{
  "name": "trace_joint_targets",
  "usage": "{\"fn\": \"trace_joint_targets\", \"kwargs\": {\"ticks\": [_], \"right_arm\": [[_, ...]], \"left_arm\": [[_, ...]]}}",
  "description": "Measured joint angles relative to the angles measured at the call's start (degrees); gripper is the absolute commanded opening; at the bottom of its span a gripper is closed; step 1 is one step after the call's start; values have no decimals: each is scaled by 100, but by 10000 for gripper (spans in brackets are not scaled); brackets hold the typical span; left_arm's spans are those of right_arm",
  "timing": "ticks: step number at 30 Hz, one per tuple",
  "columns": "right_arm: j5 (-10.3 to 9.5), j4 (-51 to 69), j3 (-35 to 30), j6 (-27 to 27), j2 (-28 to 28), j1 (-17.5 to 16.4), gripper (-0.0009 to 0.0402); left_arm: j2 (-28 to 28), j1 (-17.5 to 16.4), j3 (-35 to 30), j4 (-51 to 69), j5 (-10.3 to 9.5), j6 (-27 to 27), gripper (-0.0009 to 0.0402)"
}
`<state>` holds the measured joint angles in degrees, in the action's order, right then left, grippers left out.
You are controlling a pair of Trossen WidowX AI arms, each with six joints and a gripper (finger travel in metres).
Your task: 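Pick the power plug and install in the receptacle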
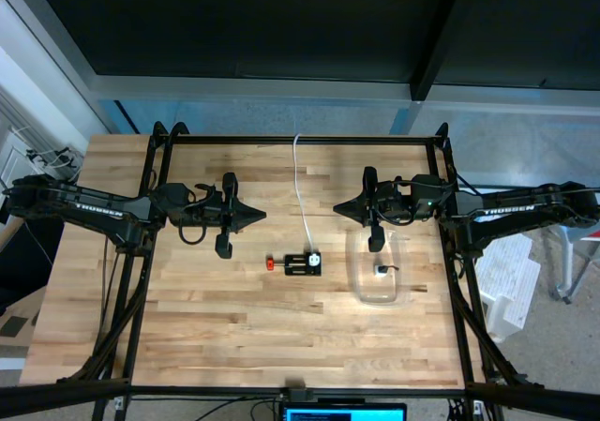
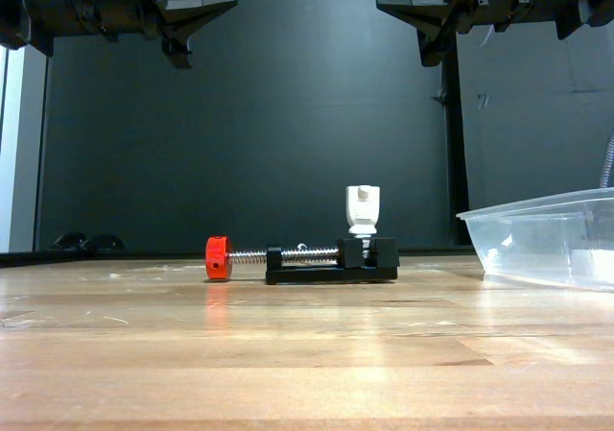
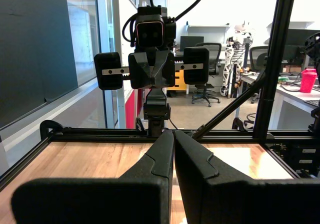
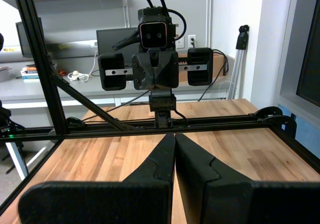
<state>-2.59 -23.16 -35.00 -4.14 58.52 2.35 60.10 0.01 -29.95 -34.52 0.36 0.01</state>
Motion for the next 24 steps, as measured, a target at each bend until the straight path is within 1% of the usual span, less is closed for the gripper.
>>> {"fn": "trace_joint_targets", "kwargs": {"ticks": [1,3,4,5,9,10,13,15,24], "right_arm": [[-2,7,-4,9,-131,0,0],[2,710,44,144,-632,-11,0],[2,570,20,170,-699,-13,0],[0,339,-59,184,-664,-13,0],[2,240,15,214,-308,-15,0],[0,286,33,221,-297,-15,0],[-24,-98,-39,188,-208,-15,0],[-26,15,0,179,-157,-20,0],[-50,-7,-2,153,-234,-35,0]], "left_arm": [[-2,0,0,0,2,-2,0],[-2,0,2,11,2,-2,0],[-2,0,2,-2,0,-2,0],[-4,0,2,-11,-2,-2,0],[-2,0,2,4,-2,-2,0],[15,0,2,-2,-11,-2,0],[44,0,2,76,-37,-2,0],[39,0,0,111,-39,-2,0],[35,0,0,273,-59,-2,0]]}}
